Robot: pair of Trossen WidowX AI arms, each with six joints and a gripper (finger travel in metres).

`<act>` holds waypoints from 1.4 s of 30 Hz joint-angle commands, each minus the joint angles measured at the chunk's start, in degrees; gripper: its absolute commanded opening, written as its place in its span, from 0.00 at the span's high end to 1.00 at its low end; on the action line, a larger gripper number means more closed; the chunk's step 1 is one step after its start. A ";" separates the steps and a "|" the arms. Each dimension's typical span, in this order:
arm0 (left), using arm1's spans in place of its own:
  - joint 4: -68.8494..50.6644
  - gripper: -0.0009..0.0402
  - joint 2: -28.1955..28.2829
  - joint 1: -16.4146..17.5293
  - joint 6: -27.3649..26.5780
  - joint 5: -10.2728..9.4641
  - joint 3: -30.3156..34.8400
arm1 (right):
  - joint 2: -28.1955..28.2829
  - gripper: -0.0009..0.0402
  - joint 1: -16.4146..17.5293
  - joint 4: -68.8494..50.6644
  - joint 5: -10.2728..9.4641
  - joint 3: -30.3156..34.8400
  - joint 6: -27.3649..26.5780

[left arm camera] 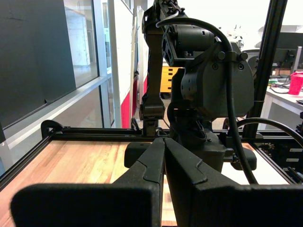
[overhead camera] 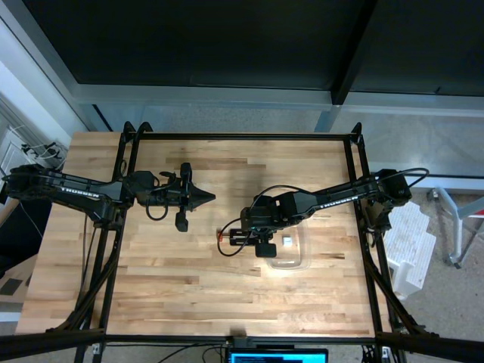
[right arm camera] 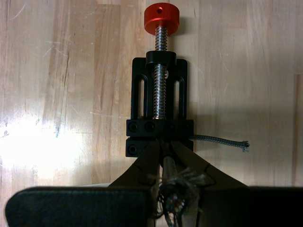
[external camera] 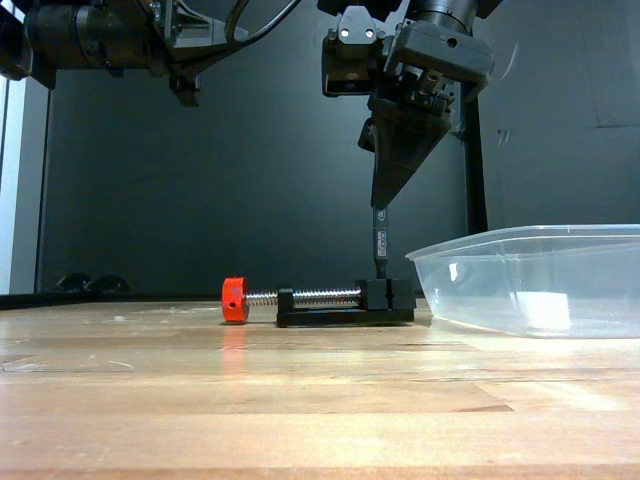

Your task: Remove the USB-C connector from taskboard and place in the container

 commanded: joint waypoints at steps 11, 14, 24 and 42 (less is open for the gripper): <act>0.00 0.98 0.02 0.02 0.00 0.00 0.00 | -0.24 0.98 0.00 -2.64 0.02 3.23 -0.24; 0.00 0.98 0.02 0.00 0.00 0.00 0.00 | -0.26 0.98 -0.02 -3.98 0.02 4.33 -0.24; 0.02 0.98 0.02 0.00 0.00 0.00 0.00 | -1.86 0.98 0.28 -5.53 0.00 4.74 0.22; 0.02 0.98 0.00 0.00 0.00 0.00 0.00 | -8.55 0.98 1.36 -7.21 0.00 -3.02 0.33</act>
